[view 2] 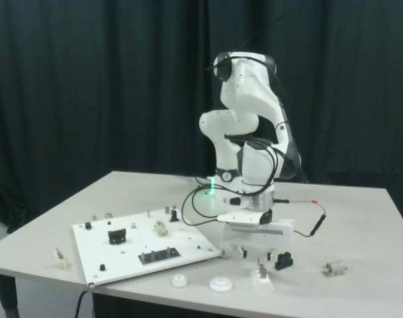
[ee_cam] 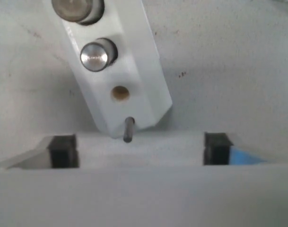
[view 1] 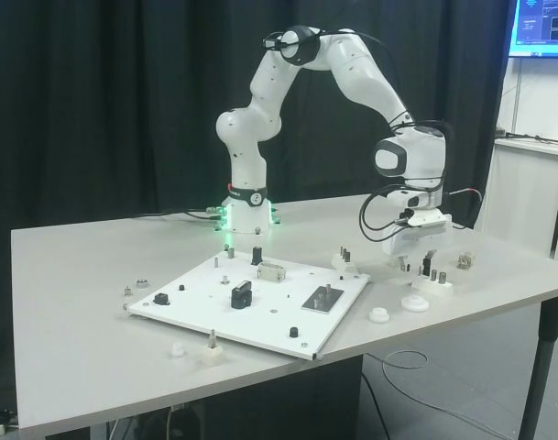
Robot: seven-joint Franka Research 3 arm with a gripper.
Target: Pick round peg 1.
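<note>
A white peg holder [ee_cam: 127, 71] lies on the grey table under my gripper [ee_cam: 140, 150]. It carries two thick metal pegs [ee_cam: 95, 55], an empty hole [ee_cam: 120, 93] and, at its near tip, a thin round peg [ee_cam: 128, 129] standing upright. My gripper is open, with its black fingertips [ee_cam: 63, 151] far apart on either side of the thin peg and nothing between them. The peg sits just ahead of the line between the tips. In the first room view the gripper [view 1: 414, 259] hovers low over the holder [view 1: 432, 284] at the table's right end.
A white assembly board [view 1: 196, 316] with several small fixtures lies left of the gripper. Two white discs [view 1: 379, 314] [view 1: 413, 302] rest near the front edge. A second small holder [view 1: 344, 261] and a metal part [view 1: 464, 261] flank the gripper. A black piece [view 2: 284, 260] stands close by.
</note>
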